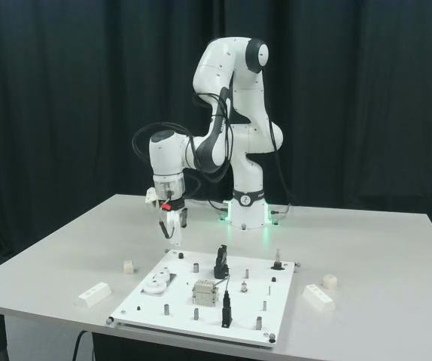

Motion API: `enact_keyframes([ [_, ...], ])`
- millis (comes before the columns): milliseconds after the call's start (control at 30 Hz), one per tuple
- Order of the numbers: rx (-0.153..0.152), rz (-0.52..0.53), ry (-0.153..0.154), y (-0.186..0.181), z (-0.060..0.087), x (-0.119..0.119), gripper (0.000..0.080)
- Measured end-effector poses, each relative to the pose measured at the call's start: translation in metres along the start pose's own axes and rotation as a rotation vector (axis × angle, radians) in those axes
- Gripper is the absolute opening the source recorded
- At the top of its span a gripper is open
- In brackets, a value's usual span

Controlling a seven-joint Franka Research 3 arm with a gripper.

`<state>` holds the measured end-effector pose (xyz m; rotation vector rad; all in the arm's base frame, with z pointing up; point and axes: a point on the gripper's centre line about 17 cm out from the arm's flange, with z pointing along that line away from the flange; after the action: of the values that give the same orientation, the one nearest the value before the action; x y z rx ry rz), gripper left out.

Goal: Insert bolt 4.

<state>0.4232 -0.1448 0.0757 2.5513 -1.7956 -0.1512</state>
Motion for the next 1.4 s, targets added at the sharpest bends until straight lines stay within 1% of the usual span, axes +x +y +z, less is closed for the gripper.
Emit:
enact_keyframes([
  [333,0.012,-0.007,0.001,0.0,-0.011,0.001,0.0237],
  [1033,0.029,-0.023,-0.001,-0.002,-0.026,-0.001,0.0237],
  [1400,0.02,-0.05,0.01,0.0,-0.031,0.0,0.0237],
])
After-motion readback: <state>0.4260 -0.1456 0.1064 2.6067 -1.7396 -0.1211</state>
